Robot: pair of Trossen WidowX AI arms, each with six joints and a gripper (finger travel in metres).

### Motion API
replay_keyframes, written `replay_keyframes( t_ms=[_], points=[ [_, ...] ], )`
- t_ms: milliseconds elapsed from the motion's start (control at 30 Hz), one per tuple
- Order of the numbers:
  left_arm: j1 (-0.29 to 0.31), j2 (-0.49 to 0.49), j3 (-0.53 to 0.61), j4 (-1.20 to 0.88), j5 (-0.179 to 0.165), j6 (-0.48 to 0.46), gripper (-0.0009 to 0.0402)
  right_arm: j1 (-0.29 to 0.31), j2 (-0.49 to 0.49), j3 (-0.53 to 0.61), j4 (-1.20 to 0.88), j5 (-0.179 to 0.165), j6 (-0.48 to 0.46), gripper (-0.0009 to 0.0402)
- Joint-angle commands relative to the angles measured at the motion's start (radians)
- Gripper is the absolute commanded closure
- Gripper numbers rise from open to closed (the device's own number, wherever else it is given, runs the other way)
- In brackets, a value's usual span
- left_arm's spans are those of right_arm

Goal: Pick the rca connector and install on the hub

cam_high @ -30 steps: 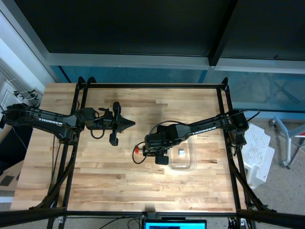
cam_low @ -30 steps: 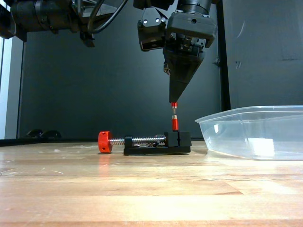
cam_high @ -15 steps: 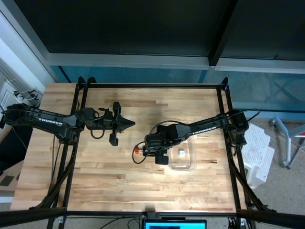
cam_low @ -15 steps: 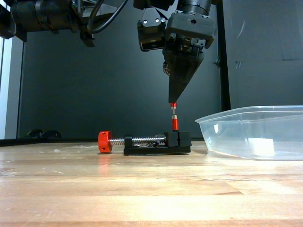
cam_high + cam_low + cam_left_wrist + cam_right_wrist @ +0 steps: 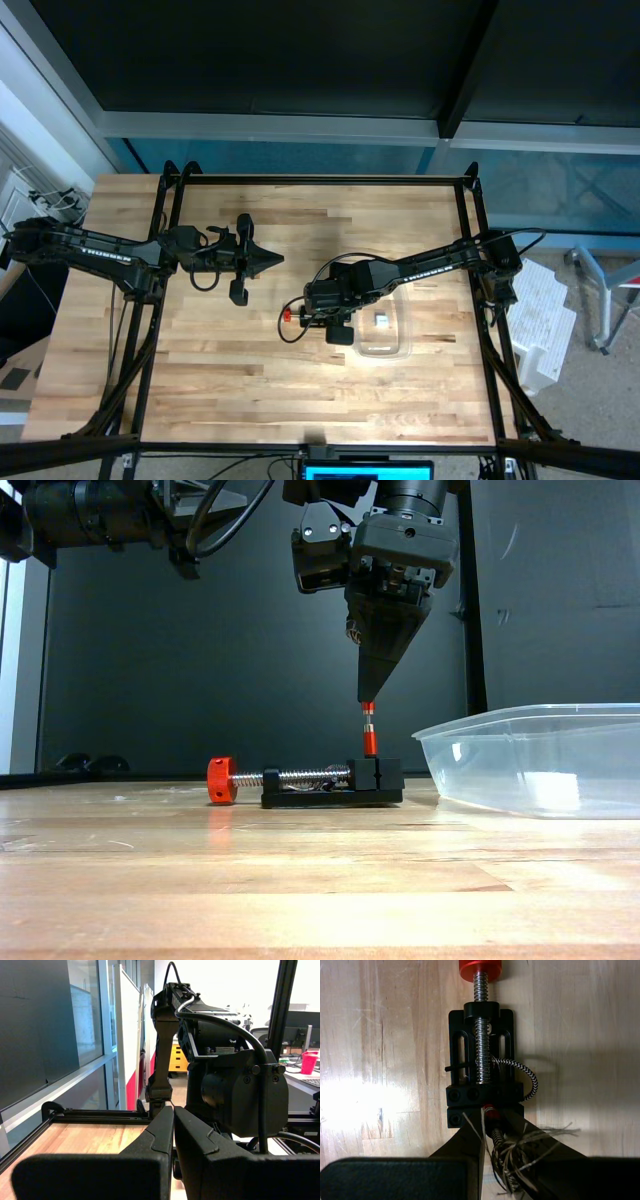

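Your rca connector (image 5: 368,735) stood upright on the hub (image 5: 378,778) at the low view's centre, its tip pinched in the right gripper (image 5: 367,698). Your left gripper (image 5: 278,260), fingers pressed together, hung left of centre, well apart.

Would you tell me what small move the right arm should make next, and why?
Probably a slight straight-down press: the right gripper pinches the rca connector upright, its base meeting the hub. The left gripper hangs shut, well to the left.
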Motion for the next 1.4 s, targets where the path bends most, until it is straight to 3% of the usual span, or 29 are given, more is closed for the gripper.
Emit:
replay_keyframes(
  t_ms=[33, 600, 1167, 1400],
  points=[
    [0.000, 0.000, 0.000, 0.000, 0.000, 0.000, 0.0393, 0.000, 0.000, -0.001, 0.001, 0.000, 0.001, 0.0393],
    [0.000, 0.000, 0.000, 0.000, 0.000, 0.000, 0.0393, -0.002, 0.000, -0.084, 0.085, 0.001, 0.003, 0.0393],
    [0.000, 0.000, 0.000, 0.000, 0.000, 0.000, 0.0393, -0.002, -0.003, -0.087, 0.089, 0.001, 0.003, 0.0392],
    [0.000, 0.000, 0.000, 0.000, 0.000, 0.000, 0.0393, -0.002, -0.005, -0.068, 0.083, 0.009, 0.001, 0.0348]
  ],
)
